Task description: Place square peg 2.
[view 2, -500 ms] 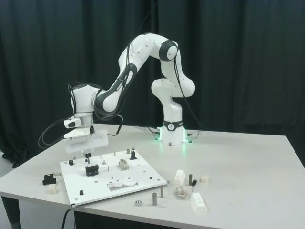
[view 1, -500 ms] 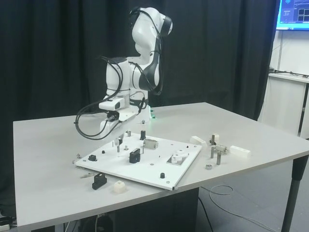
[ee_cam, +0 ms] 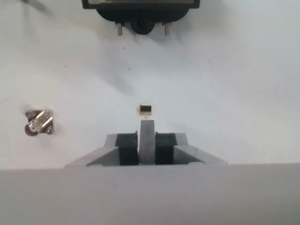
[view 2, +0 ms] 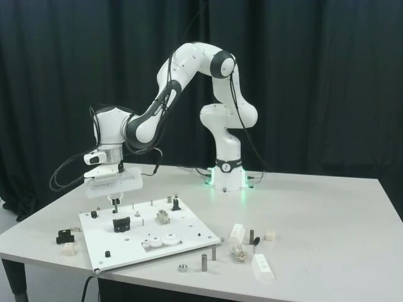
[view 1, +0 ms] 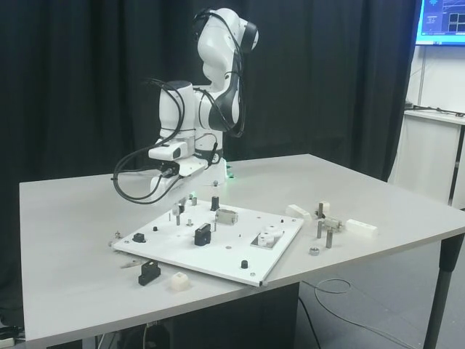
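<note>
1. Square peg 2 (ee_cam: 146, 143) is clamped upright between the two black pads (ee_cam: 126, 149) of the gripper (ee_cam: 146, 149), its free end pointing down at the white board (ee_cam: 225, 84).
2. Just past the peg's tip in the wrist view lies a small square socket (ee_cam: 146, 109) in the board. The two are nearly lined up and clearly apart, so the peg is not yet seated.
3. Since half a second ago the wrist has risen: in both room views the gripper (view 1: 176, 190) hung close over the board's far left part, and it now stands visibly higher, with a gap of air under the peg (view 2: 115, 202).
4. I judge this rise to be a lift for alignment above the socket, not a retreat, since the fingers are closed on the peg as before. Whether the peg touched the socket at the lower height I cannot tell; it is too small in the room views.
5. Beside the socket sits a metal connector on a square flange (ee_cam: 39, 122), well clear of the peg's path.
6. Farther off on the board is a black fixture (ee_cam: 140, 16) with two screws.
7. Beyond the board, on the grey surface (view 1: 65, 218), stand loose white blocks (view 1: 361, 227) and metal pegs (view 1: 328, 234), untouched.
8. What remains is a straight descent into the socket with the square faces matched, then release.
</note>
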You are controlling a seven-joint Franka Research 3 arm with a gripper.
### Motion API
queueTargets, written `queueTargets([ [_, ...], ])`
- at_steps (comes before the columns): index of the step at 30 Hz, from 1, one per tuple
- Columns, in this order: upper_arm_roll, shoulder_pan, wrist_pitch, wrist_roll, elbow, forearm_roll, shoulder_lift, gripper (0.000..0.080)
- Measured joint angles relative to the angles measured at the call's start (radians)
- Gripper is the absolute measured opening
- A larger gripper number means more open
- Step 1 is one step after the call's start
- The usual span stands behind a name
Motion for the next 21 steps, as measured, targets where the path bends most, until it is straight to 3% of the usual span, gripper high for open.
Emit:
queueTargets([
  [11,0.000,0.003,0.019,0.000,0.004,-0.001,0.000,0.0075],
  [21,-0.004,0.001,0.093,-0.006,0.016,-0.023,0.006,0.0075],
])
